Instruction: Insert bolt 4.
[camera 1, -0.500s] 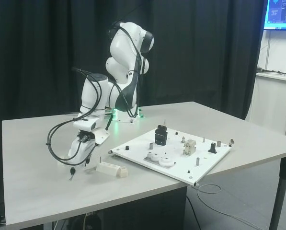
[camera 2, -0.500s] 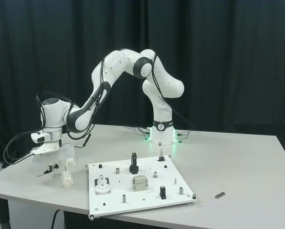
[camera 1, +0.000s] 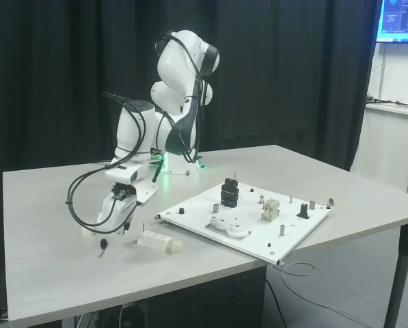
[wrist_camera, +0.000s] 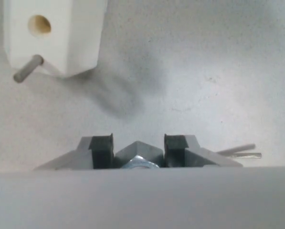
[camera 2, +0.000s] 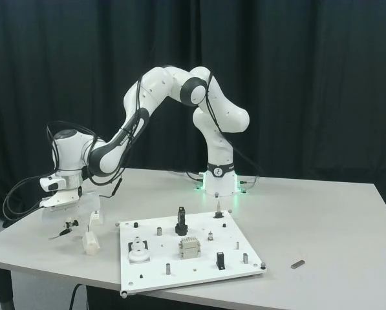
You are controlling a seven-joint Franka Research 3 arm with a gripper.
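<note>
The bolt (wrist_camera: 140, 163) sits pinched in the claw (wrist_camera: 139, 151), only its metal hex head showing between the two black pads in the wrist view, so the claw is closed on it. It hangs low over the grey surface (camera 1: 46, 205), just beside the white holder block (camera 1: 159, 242) and well apart from the white assembly board (camera 1: 258, 232). To do this step well, I would lift straight up, keep the shank upright, carry it across to the board and line it over its hole before lowering gently. The block looks like smooth moulded plastic with a round socket (wrist_camera: 39, 25) and a thin grey pin (wrist_camera: 27, 68) sticking out; the surface is matt and faintly speckled.
</note>
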